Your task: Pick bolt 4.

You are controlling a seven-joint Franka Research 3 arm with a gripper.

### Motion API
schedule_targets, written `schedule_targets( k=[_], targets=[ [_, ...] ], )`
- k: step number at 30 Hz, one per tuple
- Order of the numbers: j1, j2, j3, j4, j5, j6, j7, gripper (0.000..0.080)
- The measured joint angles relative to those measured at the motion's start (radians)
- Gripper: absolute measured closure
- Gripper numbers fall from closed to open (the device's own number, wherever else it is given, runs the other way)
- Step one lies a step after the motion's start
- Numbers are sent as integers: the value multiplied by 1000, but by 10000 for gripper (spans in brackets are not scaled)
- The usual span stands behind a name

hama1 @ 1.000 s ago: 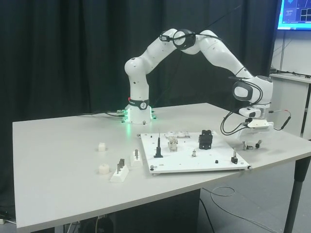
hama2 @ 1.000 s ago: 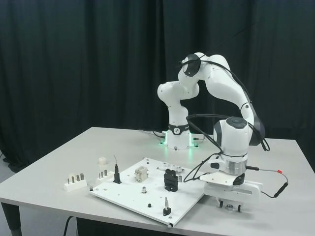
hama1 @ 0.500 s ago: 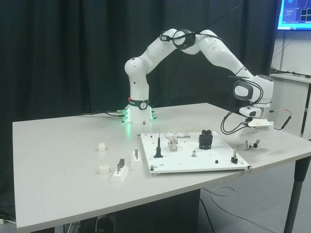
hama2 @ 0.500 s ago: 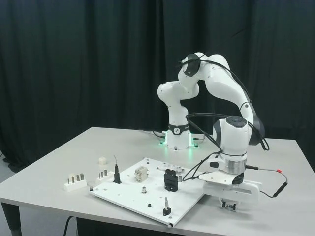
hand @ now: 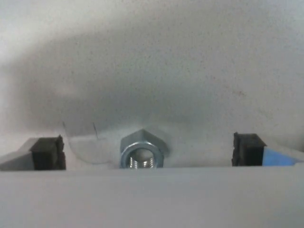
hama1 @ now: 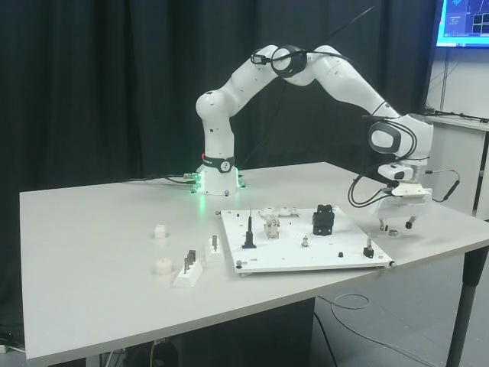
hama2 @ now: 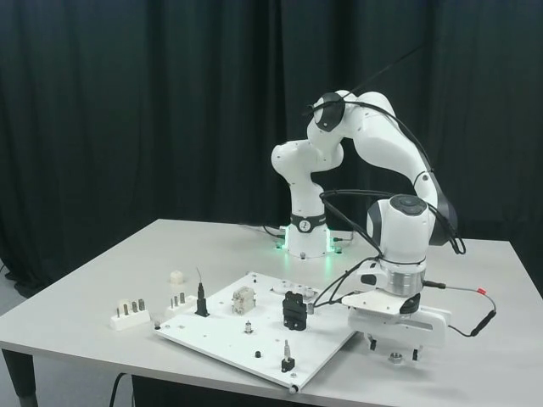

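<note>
**Claw over a nut, bolts on the other side of the board**

Farthest left of the white board [hama1: 294, 254], as the first room view has it, two small white holders [hama1: 189, 271] stand on the desk [hama1: 92, 245] with short dark bolts [hama1: 186, 262] upright in them. That is where I judge bolt 4 to be. I cannot tell which of them is number four.

On the board itself are a thin black pin [hama1: 250, 229], a black block [hama1: 323, 219] and a few small fittings. None of them is between my fingers.

Just off the board's right edge hangs my claw [hama1: 396, 228], low over bare desk. It is spread wide and pinches nothing.

The wrist view shows what the first room view does not. A hex nut [hand: 142, 152] with a threaded hole lies flat on the desk between my two black fingertips [hand: 47, 153], touching neither. The second room view shows it only as a speck under the claw. The room views in turn show the holders and the board, which the wrist view leaves out entirely.

So I judge the pick not yet begun in earnest, since what sits under me is a nut and not a bolt. The next move calls for rising clear, crossing over the board to the holders, and settling on the right bolt. I would then come down with fingers apart, one on each side of its shank, before closing.
</note>
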Motion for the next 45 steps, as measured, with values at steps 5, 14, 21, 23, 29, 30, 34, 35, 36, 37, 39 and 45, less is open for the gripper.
schedule_targets(
  k=[5,14,21,23,29,30,34,35,36,37,39,45],
  targets=[
    [0,-1,-5,10,0,-18,0,23],
    [0,-2,-9,20,-1,-31,0,4],
    [-1,-2,-10,23,-1,-40,0,3],
    [-1,-2,-10,23,-1,-41,0,3],
    [-1,0,-9,23,0,-42,0,3],
    [-1,0,-8,23,0,-42,0,3],
    [-1,3,-6,23,0,-42,0,3],
    [-1,4,-6,23,0,-42,0,3],
    [-1,5,-5,23,0,-41,0,3],
    [-1,6,-4,23,0,-41,0,3],
    [-1,8,-2,23,1,-40,0,3],
    [-2,14,2,23,5,-35,0,3]
  ],
)
